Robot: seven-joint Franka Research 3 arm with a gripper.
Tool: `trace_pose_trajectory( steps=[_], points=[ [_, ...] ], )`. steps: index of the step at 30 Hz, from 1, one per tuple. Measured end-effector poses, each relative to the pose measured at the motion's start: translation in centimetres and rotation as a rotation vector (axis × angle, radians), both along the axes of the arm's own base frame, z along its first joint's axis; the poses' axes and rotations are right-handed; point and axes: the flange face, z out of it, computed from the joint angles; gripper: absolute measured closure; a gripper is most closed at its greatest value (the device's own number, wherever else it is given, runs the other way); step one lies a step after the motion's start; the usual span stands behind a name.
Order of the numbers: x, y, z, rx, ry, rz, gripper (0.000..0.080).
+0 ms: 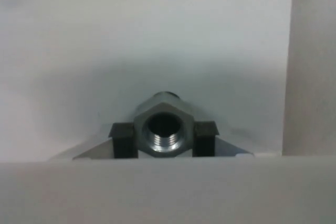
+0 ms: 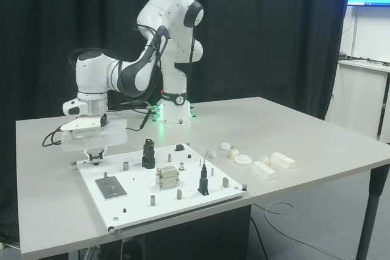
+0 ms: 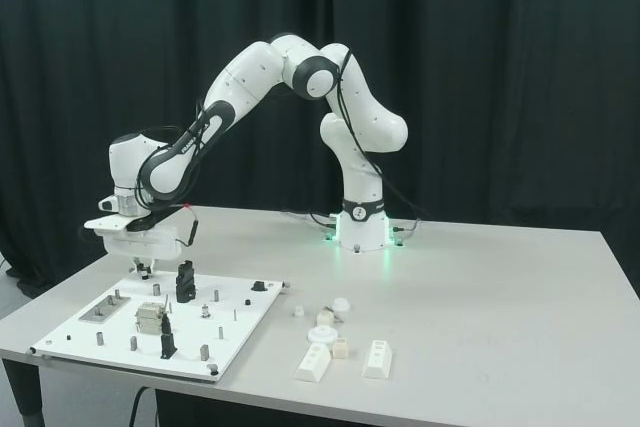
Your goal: Insert bolt 4.
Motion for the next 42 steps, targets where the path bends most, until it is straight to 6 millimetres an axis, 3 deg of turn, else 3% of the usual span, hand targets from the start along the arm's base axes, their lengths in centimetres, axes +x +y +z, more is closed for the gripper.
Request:
trace_pose_trajectory(
  steps=[42],
  points=[
    [0.1, 0.13, -0.02, -0.009, 0.004, -0.435, 0.0579]
  ],
)
